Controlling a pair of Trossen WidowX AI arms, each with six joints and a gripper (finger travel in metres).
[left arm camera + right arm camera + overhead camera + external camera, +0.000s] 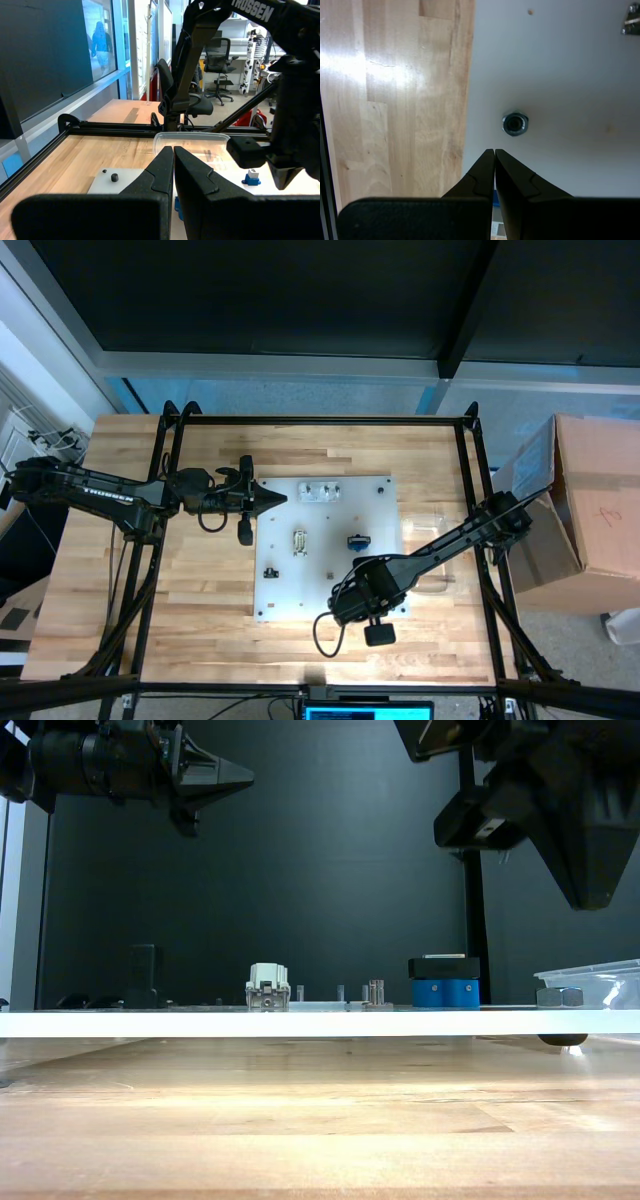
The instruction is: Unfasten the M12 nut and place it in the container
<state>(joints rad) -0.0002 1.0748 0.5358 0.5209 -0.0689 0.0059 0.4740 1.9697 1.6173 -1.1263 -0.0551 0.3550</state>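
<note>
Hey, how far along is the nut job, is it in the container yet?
Done: nothing visible yet; the M12 nut sits on its stud on the white board. In hand: nothing; the right end effector hangs shut and empty above the nut, the left end effector shut, high over the board's left edge. Left: unscrewing the nut, carrying it into the container.

A robotics lab in an office: wooden workbench (200, 590), swivel chairs (221, 55), glass windows (100, 40), cardboard box (590, 520).

High view looking down, low view level, 2 wrist views close, board (290, 585) shared
</note>
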